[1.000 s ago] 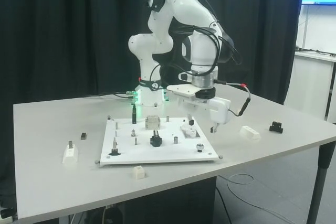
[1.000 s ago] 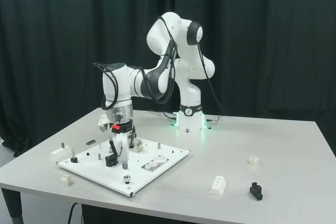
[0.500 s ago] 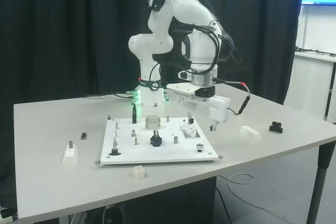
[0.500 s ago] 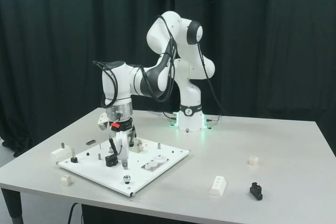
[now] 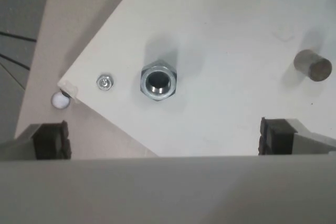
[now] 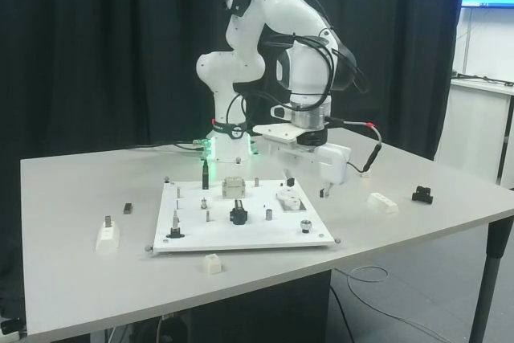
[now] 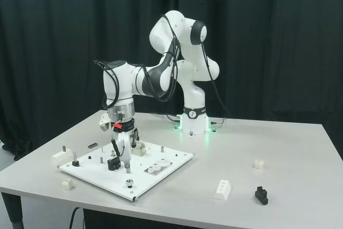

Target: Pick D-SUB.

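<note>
Now higher above board [image 6: 241, 226]: end effector [image 6: 291, 183].

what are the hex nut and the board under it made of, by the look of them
The hex nut looks like metal with a dull grey machined finish: it shows bright glints on its facets and a dark bore. The board looks like white plastic or painted sheet, matte and smooth with soft shadows; which one cannot be told.

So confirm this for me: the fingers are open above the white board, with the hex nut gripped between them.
Not quite. The fingers are open above the white board, but they grip nothing: the wrist view shows the hex nut lying on the board, apart from both of them.
</note>
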Available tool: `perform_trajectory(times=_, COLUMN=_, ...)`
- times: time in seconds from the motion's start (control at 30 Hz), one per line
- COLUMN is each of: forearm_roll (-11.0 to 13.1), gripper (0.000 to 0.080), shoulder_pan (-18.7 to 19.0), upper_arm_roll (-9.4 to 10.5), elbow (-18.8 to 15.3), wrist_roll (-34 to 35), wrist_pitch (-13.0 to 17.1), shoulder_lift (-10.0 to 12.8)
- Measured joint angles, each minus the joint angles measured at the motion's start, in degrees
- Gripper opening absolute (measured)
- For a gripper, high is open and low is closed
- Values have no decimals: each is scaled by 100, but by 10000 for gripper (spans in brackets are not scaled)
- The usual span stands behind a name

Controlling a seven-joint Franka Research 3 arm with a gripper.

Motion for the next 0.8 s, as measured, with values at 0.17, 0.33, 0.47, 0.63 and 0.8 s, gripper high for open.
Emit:
perform_trajectory(times=0.17, forearm_roll=-9, gripper=800, shoulder_pan=0, upper_arm_roll=-7, elbow=0, wrist_roll=-192, wrist_pitch=-41, shoulder_lift=-28)
perform_trajectory(times=0.33, forearm_roll=-33, gripper=800, shoulder_pan=14, upper_arm_roll=-10, elbow=0, wrist_roll=-428, wrist_pitch=-66, shoulder_lift=-46)
perform_trajectory(times=0.47, forearm_roll=-34, gripper=800, shoulder_pan=45, upper_arm_roll=-10, elbow=0, wrist_roll=-577, wrist_pitch=-81, shoulder_lift=-58)
perform_trajectory(times=0.63, forearm_roll=-30, gripper=800, shoulder_pan=119, upper_arm_roll=-9, elbow=0, wrist_roll=-605, wrist_pitch=-88, shoulder_lift=-85)
perform_trajectory(times=0.8, forearm_roll=3, gripper=800, shoulder_pan=246, upper_arm_roll=-8, elbow=0, wrist_roll=-551, wrist_pitch=-93, shoulder_lift=-126)
